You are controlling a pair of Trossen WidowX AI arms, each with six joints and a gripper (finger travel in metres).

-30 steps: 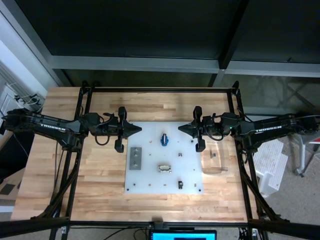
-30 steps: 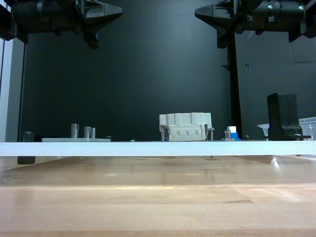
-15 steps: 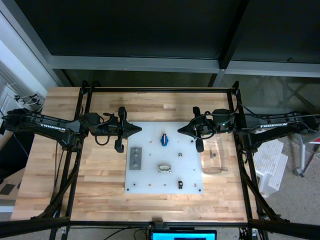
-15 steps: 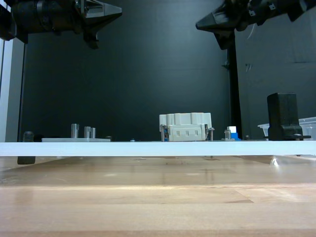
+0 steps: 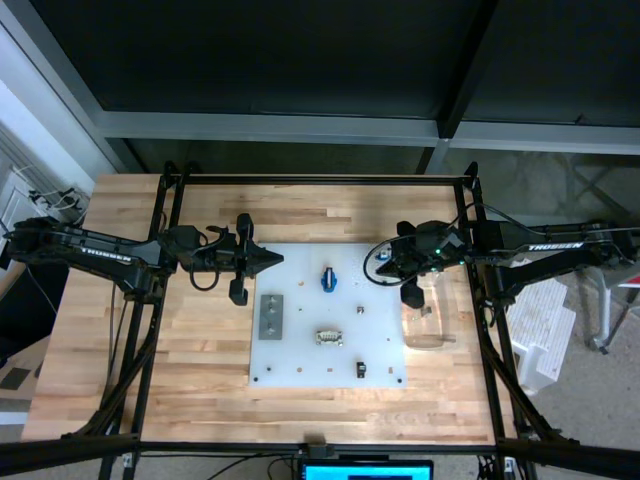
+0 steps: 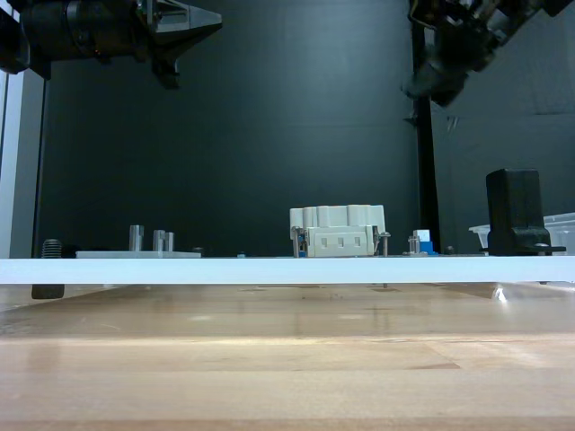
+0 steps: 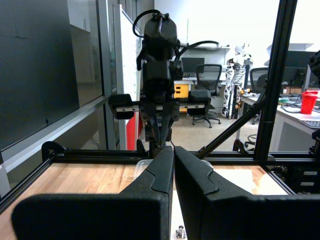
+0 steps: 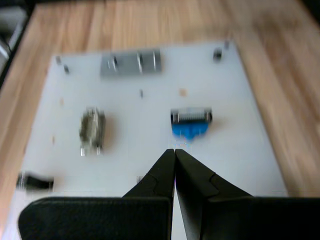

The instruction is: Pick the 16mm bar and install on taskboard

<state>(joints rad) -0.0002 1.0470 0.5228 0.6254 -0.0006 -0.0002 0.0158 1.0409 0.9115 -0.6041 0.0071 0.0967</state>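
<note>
The white taskboard (image 5: 300,350) lies mid-table. A small dark piece that looks like the 16mm bar (image 5: 426,311) lies free in a clear tray (image 5: 440,338) just right of the board, clear of any seat. My right gripper (image 5: 370,271) is shut on nothing and tilted downward over the board's upper right, left of the tray. In the right wrist view its fingertips (image 8: 174,150) point at the board near a blue connector (image 8: 191,124). My left gripper (image 5: 277,258) is shut and empty, level, high over the board's upper left edge; it is also in the low view (image 6: 218,17).
On the board stand a grey block with pins (image 5: 271,314), a blue connector (image 5: 328,278), a beige connector (image 5: 329,338) and a small black part (image 5: 361,371). Black frame posts (image 5: 482,300) run along both table sides. The right arm (image 7: 159,75) faces the left wrist camera.
The right gripper has tipped from level to pointing down at the board and drawn slightly right. The left arm and the piece in the tray have not moved.
</note>
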